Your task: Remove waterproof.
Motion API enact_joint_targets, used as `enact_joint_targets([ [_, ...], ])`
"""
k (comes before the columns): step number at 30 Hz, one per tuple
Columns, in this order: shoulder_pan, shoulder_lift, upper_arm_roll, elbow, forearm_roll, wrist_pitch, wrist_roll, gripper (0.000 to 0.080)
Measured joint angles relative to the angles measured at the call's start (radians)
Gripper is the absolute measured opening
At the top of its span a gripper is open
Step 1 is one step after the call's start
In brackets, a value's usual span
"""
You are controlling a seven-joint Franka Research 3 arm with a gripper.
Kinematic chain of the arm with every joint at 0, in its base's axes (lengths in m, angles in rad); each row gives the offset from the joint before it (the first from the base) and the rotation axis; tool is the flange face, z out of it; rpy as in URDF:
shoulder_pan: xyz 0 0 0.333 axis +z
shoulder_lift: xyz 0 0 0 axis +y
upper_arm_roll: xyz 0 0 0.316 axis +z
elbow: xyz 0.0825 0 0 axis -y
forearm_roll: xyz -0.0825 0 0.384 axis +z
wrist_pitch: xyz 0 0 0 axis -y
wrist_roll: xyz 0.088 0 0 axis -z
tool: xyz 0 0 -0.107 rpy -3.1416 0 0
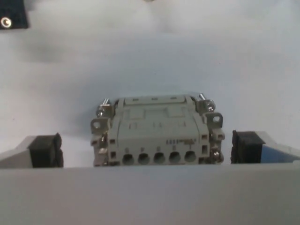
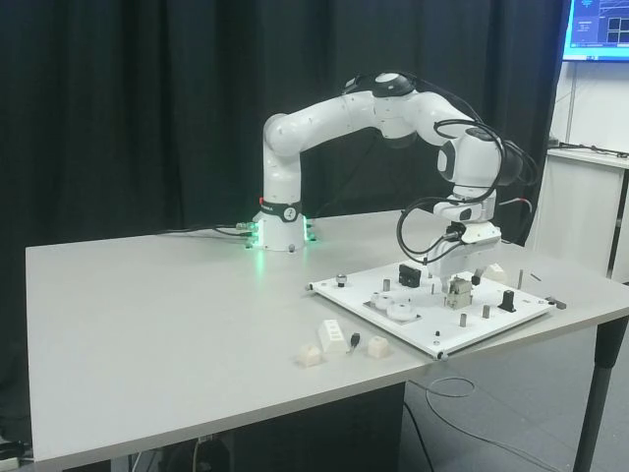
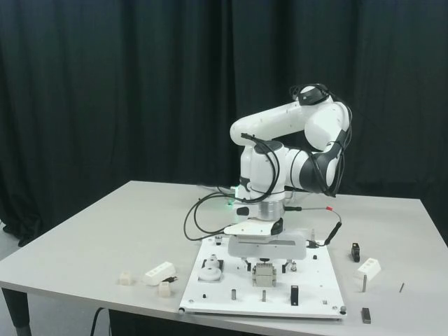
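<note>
The waterproof connector (image 1: 157, 133) is a grey-white block with a row of round sockets and screws at its corners. It stands on the white board (image 2: 432, 336). My gripper (image 1: 145, 150) is open and hangs over it, with one black fingertip (image 1: 45, 151) on each side and a gap between each pad and the connector. In the first room view the gripper (image 2: 460, 275) sits just above the connector (image 2: 459, 292). In the second room view the connector (image 3: 264, 274) shows below the gripper (image 3: 264, 259).
The board (image 3: 315, 302) also carries a white round part (image 3: 210, 271), small pegs and black pieces (image 2: 508, 300). Loose white blocks (image 2: 334, 336) lie on the grey table beside the board. Another white block (image 3: 369, 267) and a black piece (image 3: 355, 250) lie on its other side.
</note>
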Motion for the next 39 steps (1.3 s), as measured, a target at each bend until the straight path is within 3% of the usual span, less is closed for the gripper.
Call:
enact_joint_targets([
  [27,-0.009,-0.001,0.013,-0.001,0.003,0.020,-0.014,0.0800],
  [28,-0.010,-0.002,0.013,-0.001,0.003,0.021,-0.014,0.0685],
  [37,-0.011,-0.001,0.013,-0.001,0.004,0.020,-0.015,0.0685],
  [38,-0.011,-0.001,0.012,-0.001,0.004,0.020,-0.015,0.0620],
  [39,-0.011,-0.001,0.012,-0.001,0.004,0.019,-0.015,0.0620],
])
